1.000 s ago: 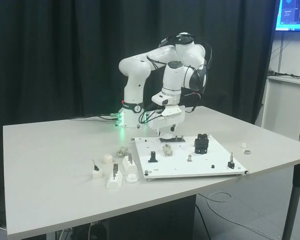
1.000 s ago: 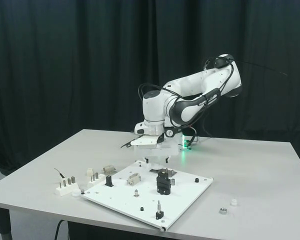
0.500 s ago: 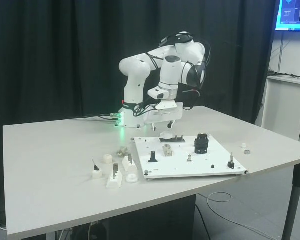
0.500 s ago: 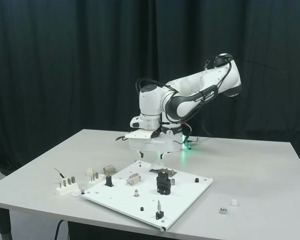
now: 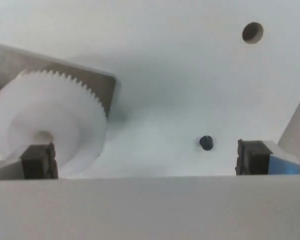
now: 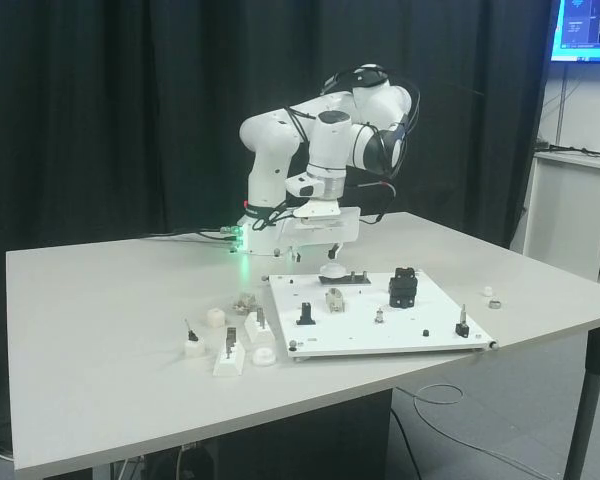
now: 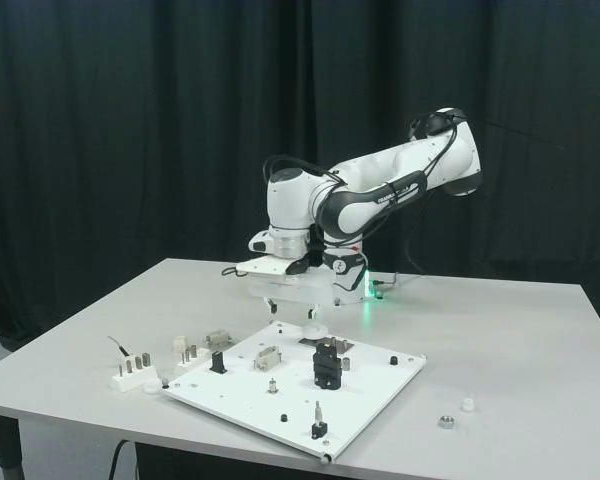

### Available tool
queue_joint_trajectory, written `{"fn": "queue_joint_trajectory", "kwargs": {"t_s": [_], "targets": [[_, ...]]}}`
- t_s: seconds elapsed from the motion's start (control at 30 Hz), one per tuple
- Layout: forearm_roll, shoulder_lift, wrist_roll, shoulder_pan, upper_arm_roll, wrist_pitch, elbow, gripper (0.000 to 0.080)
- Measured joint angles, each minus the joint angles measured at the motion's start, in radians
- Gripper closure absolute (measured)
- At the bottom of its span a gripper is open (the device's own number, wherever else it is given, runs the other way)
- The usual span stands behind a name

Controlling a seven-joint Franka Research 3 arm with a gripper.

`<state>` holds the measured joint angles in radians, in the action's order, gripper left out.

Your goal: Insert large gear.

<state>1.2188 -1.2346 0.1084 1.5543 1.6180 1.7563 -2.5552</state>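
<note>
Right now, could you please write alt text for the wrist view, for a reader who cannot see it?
A white large gear sits on a grey metal plate on the white board, free of the open gripper, whose black fingers stand wide apart. Between them lies a small black screw; farther off is a round hole.

Probably a robotics lab: black curtains (image 7: 130, 120), grey table (image 6: 100, 300), wall monitor (image 6: 585, 30).
</note>
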Motion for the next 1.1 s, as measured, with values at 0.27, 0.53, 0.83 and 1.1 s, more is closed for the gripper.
{"fn": "queue_joint_trajectory", "kwargs": {"t_s": [0.27, 0.53, 0.83, 1.1], "targets": [[0.029, 0.0, -0.02, -0.01, -0.007, -0.001, -0.004, 0.0003], [0.038, 0.0, -0.033, -0.011, -0.021, -0.004, -0.006, 0.0003], [0.047, 0.0, -0.04, -0.011, -0.038, -0.006, -0.006, 0.0003], [0.05, 0.0, -0.041, -0.01, -0.047, -0.011, -0.006, 0.0003]]}}
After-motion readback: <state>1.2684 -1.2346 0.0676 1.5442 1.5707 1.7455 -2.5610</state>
